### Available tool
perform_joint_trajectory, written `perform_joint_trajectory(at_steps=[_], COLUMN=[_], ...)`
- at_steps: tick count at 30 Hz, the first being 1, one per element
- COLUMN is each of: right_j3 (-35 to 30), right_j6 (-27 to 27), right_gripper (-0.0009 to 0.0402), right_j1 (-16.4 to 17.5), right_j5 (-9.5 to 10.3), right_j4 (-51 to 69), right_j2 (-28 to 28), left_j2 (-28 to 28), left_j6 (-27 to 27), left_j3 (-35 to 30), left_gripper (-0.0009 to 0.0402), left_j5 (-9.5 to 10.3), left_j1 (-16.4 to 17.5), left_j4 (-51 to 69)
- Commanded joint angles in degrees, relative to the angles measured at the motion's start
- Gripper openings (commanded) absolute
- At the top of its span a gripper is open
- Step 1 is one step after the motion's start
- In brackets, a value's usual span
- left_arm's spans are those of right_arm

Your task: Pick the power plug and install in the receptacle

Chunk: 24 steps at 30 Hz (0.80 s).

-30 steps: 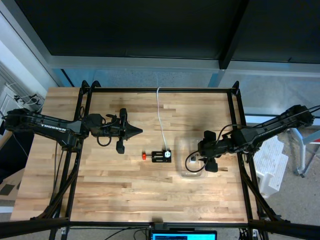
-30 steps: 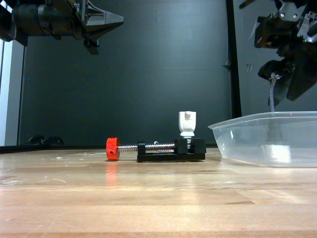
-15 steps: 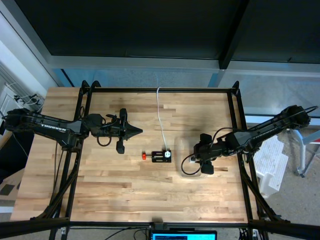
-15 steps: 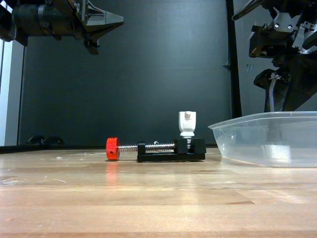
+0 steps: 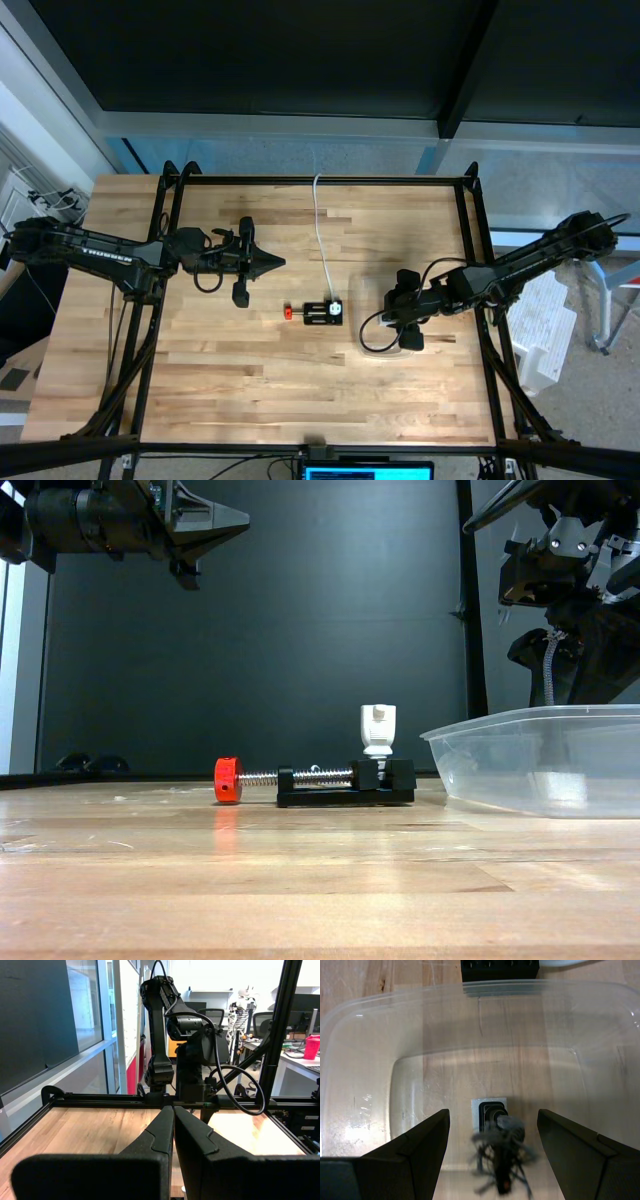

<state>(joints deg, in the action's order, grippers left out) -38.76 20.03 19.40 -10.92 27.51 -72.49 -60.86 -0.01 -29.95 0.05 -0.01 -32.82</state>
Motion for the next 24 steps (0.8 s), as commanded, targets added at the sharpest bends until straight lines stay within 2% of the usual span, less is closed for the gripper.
perform_joint_trajectory(at_steps=[1,24], right_j3=[0.0,2.6], right_j6=[0.0,0.1], right_gripper=[0.0243,0.0215], right_j1=[0.0,0.1], right_j5=[-0.09,-0.11], right_j4=[-0.3,-4.7], right_j2=[-0.4,-0.4], left_j2=[0.0,0.0], left_j6=[0.0,0.0], left_j3=[0.0,0.0], left_gripper=[0.0000,0.0000], left_j5=[-0.02,-0.02], left_j1=[0.0,0.0], left_j4=[0.0,0.0])
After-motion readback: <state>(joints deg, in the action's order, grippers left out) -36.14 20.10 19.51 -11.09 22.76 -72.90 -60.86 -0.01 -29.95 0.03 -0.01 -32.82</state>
